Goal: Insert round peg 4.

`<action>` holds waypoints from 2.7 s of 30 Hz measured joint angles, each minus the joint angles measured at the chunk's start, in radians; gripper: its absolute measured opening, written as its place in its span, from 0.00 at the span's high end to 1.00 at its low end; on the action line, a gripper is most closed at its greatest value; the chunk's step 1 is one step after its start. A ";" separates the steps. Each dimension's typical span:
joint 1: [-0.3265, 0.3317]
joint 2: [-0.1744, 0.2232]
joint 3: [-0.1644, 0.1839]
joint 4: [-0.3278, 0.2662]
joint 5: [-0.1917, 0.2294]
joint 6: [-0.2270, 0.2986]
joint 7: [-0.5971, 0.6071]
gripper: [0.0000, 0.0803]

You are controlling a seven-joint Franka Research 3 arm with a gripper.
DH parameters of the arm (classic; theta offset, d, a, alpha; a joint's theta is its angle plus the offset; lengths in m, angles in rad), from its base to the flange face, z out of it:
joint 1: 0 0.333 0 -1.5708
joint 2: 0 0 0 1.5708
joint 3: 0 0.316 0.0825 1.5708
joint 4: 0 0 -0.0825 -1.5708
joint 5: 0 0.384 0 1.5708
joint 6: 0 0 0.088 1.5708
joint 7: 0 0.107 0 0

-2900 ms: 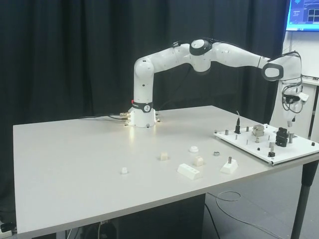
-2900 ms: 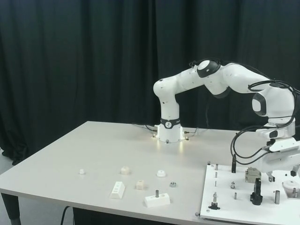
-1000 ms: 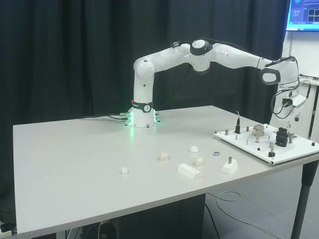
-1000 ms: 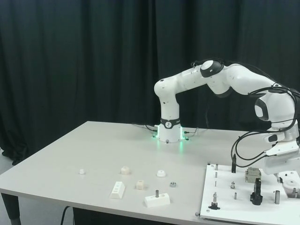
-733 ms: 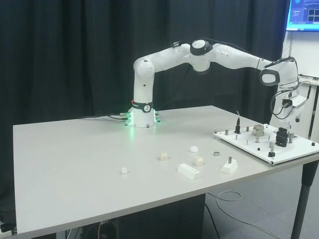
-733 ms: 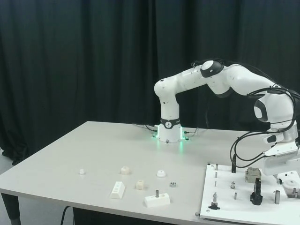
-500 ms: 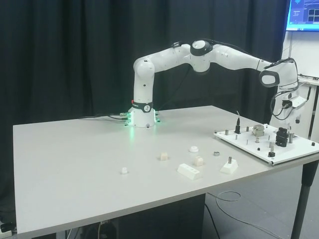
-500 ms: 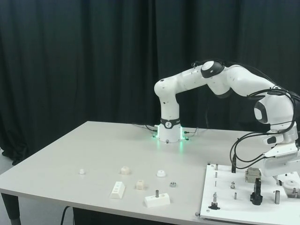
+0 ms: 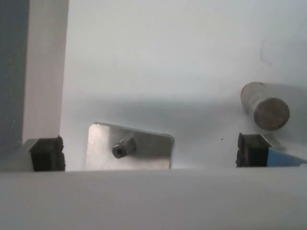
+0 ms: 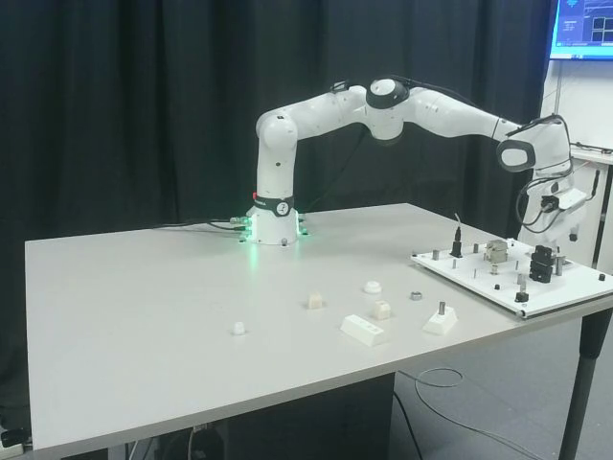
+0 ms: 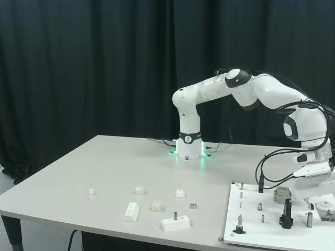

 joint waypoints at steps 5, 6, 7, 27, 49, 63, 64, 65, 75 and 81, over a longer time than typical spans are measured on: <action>0.000 0.002 0.000 -0.001 0.000 0.007 0.006 0.00; 0.000 0.002 0.000 -0.001 0.000 0.009 0.008 0.00; 0.000 0.003 0.000 -0.002 0.000 0.011 0.010 0.00; 0.001 0.009 -0.001 -0.014 -0.005 0.046 0.071 0.00; 0.010 0.011 -0.001 -0.019 -0.007 0.063 0.077 0.00; 0.012 0.017 0.000 -0.021 -0.007 0.085 0.076 0.00; 0.012 0.017 0.001 -0.021 -0.007 0.085 0.076 0.00; 0.012 0.018 0.002 -0.021 -0.007 0.085 0.076 0.00; 0.012 0.024 0.005 -0.021 -0.007 0.095 0.075 0.00; 0.012 0.024 0.003 -0.022 -0.007 0.097 0.070 0.00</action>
